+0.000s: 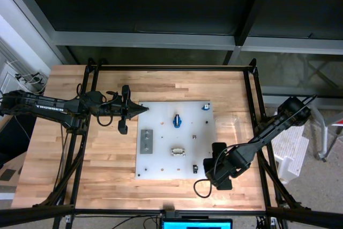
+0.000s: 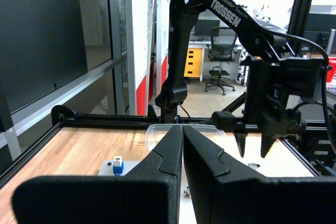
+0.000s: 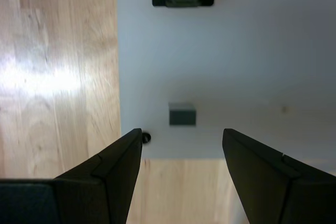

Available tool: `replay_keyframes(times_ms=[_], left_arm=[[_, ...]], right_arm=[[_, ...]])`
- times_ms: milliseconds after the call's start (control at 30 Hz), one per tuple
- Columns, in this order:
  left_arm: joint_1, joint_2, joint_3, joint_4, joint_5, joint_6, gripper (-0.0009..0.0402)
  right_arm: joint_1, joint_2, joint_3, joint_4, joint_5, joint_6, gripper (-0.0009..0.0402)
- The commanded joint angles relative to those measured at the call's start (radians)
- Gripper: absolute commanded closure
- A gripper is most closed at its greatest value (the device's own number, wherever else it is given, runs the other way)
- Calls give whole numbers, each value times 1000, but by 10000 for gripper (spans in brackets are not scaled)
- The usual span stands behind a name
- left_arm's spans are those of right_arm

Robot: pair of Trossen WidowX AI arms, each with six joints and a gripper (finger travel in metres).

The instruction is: Pick the 16mm bar and install on taskboard

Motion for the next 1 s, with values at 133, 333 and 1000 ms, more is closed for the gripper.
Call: replay_keyframes(times_ms=[133, 333, 1000], left_arm=[[0, 0, 0, 0, 0, 0, 393], [0, 0, 0, 0, 0, 0, 393], [0, 0, 0, 0, 0, 0, 393]], right_arm=[[3, -79, 0, -49, 0, 4, 179], [4, -142, 0, -77, 0, 12, 184], [4, -145, 0, -79, 1, 12, 185]])
